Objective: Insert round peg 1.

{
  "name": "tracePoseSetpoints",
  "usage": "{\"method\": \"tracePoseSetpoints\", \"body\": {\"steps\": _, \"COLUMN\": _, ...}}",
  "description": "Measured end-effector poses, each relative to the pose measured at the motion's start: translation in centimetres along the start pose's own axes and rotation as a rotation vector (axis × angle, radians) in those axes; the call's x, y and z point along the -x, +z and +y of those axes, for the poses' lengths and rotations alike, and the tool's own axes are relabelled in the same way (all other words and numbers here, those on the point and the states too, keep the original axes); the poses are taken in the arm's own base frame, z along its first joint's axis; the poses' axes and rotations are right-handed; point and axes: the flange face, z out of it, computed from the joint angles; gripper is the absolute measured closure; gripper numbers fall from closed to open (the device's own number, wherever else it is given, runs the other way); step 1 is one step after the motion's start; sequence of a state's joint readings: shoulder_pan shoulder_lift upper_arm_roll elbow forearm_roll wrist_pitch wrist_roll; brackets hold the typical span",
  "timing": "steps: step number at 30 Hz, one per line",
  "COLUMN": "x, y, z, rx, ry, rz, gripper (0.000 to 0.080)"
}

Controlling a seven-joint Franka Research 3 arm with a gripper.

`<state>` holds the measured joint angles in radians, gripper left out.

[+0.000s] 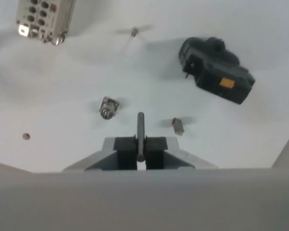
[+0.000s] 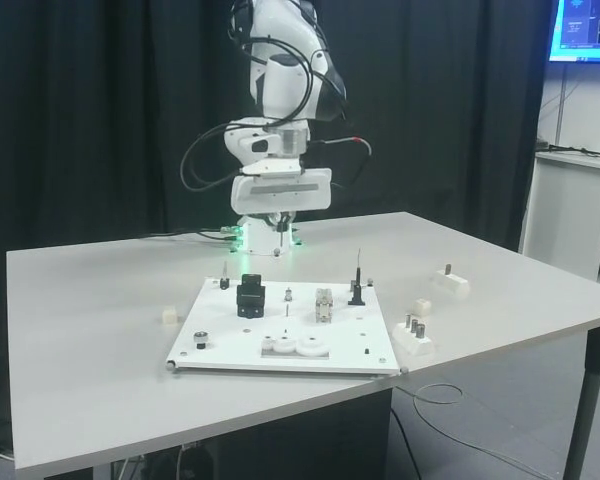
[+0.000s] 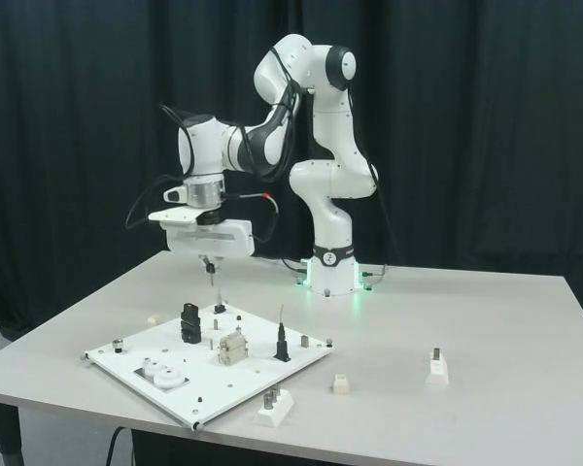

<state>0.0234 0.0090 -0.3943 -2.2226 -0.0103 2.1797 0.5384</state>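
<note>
My gripper (image 1: 140, 153) is shut on a thin grey round peg (image 1: 140, 132), which sticks out past the fingertips. In the second room view the gripper (image 3: 208, 260) hangs well above the far corner of the white board (image 3: 136, 359), with the peg (image 3: 211, 276) pointing down and clear of the board. Under the peg in the wrist view lie a metal socket (image 1: 107, 108), a small stud (image 1: 177, 126) and a small hole (image 1: 26, 136) in the board. In the first room view the gripper (image 2: 278, 222) is above the board's (image 2: 220, 335) far edge.
On the board stand a black block (image 1: 216, 70) (image 2: 250, 298), a grey-white multi-hole connector (image 1: 43, 19), an upright black pin fixture (image 2: 357, 290) and white gears (image 2: 295, 347). Beside it on the table are a white peg holder (image 2: 413, 335) and small white blocks (image 2: 450, 283) (image 2: 169, 316).
</note>
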Motion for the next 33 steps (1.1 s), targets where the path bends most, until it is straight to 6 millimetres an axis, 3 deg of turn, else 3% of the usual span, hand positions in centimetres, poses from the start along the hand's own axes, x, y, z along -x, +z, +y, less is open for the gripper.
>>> {"method": "tracePoseSetpoints", "body": {"steps": 22, "x": 3.0, "y": 4.1, "z": 1.1, "rx": 0.018, "ry": 0.082, "rz": -0.039, "gripper": 0.0768}}
{"method": "tracePoseSetpoints", "body": {"steps": 33, "x": 4.8, "y": 4.6, "z": 2.2, "rx": 0.021, "ry": 0.098, "rz": -0.031, "gripper": 0.0768}}
